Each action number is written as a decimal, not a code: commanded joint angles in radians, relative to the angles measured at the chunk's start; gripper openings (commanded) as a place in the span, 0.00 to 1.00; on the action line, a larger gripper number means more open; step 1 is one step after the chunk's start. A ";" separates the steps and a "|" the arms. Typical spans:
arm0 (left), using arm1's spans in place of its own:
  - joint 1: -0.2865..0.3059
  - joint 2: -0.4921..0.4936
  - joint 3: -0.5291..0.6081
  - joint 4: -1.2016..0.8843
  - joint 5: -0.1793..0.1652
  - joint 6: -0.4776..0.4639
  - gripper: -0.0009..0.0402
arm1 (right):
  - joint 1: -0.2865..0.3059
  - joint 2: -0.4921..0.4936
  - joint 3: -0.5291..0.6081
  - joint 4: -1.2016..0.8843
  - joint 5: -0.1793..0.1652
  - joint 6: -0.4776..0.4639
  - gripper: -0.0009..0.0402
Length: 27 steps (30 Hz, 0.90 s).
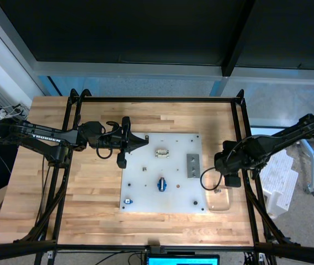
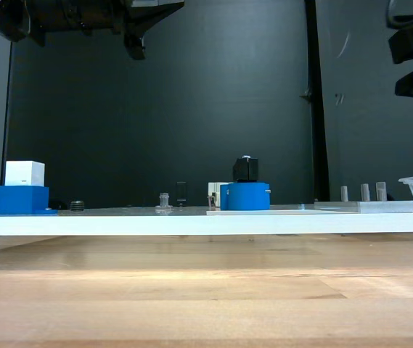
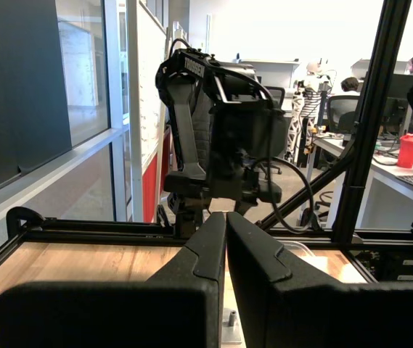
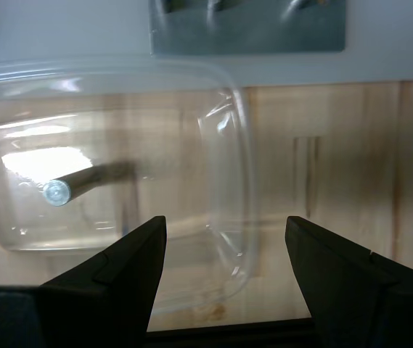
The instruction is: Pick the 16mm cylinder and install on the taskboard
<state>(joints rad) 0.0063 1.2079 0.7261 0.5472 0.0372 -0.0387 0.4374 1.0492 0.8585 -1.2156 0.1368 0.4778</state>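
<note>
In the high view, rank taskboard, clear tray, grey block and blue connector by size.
1. taskboard
2. clear tray
3. grey block
4. blue connector
The left gripper, shut, hovers over the taskboard's far-left corner; right gripper, open, above the tray.

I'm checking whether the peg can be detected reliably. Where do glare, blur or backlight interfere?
Right wrist view: glare on the clear tray beside the 16mm cylinder, whose body blurs; the open right gripper hovers above it. Left wrist view: bright background behind the shut left gripper, raised above the taskboard. Low view: near tabletop out of focus.
</note>
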 commanded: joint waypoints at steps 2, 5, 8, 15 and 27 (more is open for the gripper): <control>0.000 0.000 0.000 0.000 0.000 0.000 0.02 | 0.063 0.033 0.003 0.002 -0.007 0.068 0.58; 0.000 0.000 0.000 0.001 0.000 0.000 0.02 | 0.102 0.065 0.017 0.003 -0.008 0.095 0.58; 0.000 0.000 0.000 0.000 0.000 0.000 0.02 | 0.137 0.092 0.034 0.004 -0.008 0.122 0.58; 0.000 0.000 0.000 0.000 0.000 0.000 0.02 | 0.214 0.143 0.047 0.041 -0.045 0.175 0.58; 0.000 0.000 0.000 0.000 0.000 0.000 0.02 | 0.290 0.224 0.050 0.130 -0.050 0.248 0.58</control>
<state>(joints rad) 0.0063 1.2079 0.7265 0.5472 0.0368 -0.0387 0.7223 1.2678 0.9092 -1.0882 0.0849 0.7273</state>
